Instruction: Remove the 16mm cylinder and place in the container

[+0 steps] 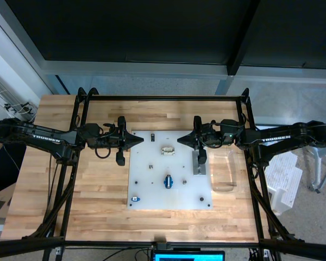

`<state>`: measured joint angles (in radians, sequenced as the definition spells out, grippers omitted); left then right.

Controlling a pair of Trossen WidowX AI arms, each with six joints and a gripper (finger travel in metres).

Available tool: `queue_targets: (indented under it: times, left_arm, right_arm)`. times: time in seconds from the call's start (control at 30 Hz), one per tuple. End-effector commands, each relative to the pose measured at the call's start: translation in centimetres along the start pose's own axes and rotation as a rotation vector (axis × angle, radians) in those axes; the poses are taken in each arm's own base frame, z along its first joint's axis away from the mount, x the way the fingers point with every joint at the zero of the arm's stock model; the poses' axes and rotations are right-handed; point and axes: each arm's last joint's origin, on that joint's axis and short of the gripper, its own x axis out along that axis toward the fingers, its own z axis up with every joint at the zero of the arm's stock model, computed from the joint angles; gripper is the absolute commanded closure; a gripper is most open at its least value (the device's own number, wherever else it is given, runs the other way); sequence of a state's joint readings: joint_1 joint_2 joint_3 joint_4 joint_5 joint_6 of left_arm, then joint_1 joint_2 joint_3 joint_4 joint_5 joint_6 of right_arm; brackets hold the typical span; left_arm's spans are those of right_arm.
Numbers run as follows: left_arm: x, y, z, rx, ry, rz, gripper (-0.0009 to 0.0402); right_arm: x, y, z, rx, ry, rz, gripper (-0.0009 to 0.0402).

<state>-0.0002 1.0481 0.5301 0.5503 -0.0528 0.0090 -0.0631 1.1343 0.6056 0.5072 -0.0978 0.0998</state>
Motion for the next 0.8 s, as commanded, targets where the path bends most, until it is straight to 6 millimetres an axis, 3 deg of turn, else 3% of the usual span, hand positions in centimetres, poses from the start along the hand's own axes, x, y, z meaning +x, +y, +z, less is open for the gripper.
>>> queue_targets:
  times: [0.03, 0.53, 0.8]
  left_arm:
    - [0.0, 0.0, 0.0, 0.0, 0.0, 0.0, 0.0393]
    - [0.0, 0.0, 0.0, 0.0, 0.0, 0.0, 0.0393]
    - [0.0, 0.0, 0.0, 0.0, 0.0, 0.0, 0.0393]
  right_arm:
    - [0.2, 0.1, 0.1, -0.001, 0.076, -0.003, 0.0393]
    - [-0.1, 2.5, 0.1, -0.015, 0.496, -0.027, 0.0393]
    - [-0.9, 4.2, 1.1, -0.011, 0.648, -0.032, 0.0393]
